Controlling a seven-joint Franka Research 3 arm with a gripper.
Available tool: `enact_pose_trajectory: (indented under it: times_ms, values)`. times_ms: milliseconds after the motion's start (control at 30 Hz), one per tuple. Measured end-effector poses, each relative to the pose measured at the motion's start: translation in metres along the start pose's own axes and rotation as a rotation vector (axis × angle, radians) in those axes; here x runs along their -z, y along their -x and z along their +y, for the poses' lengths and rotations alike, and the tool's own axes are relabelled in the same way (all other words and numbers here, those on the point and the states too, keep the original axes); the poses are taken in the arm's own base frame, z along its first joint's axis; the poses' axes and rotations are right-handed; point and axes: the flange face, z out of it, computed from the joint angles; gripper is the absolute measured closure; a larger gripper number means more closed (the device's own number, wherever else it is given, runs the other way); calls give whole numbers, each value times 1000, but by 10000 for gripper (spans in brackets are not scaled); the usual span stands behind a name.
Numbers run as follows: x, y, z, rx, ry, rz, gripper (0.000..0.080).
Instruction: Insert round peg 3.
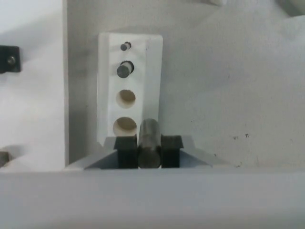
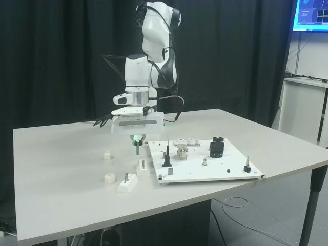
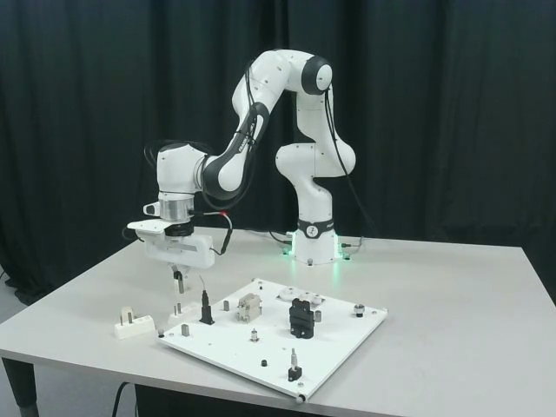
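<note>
I see the gripper (image 1: 150, 151) closed on the round peg (image 1: 149, 138), which stands upright between its fingers, just above the white peg block (image 1: 129, 86) on the grey surface (image 1: 228, 95). Two holes of the block hold smaller pegs; two are empty.

Black curtains (image 3: 452, 104) hang behind the grey desk (image 2: 61, 154); a white cabinet (image 2: 302, 107) and a lit screen (image 2: 310, 15) stand far right.
</note>
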Motion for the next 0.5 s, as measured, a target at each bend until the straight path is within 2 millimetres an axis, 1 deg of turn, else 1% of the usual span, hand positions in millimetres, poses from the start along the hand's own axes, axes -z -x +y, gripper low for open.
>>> enact_pose_trajectory:
  times_ms: [500]
  values:
    - [0, 0, -1, 13, 8, 3, 702]
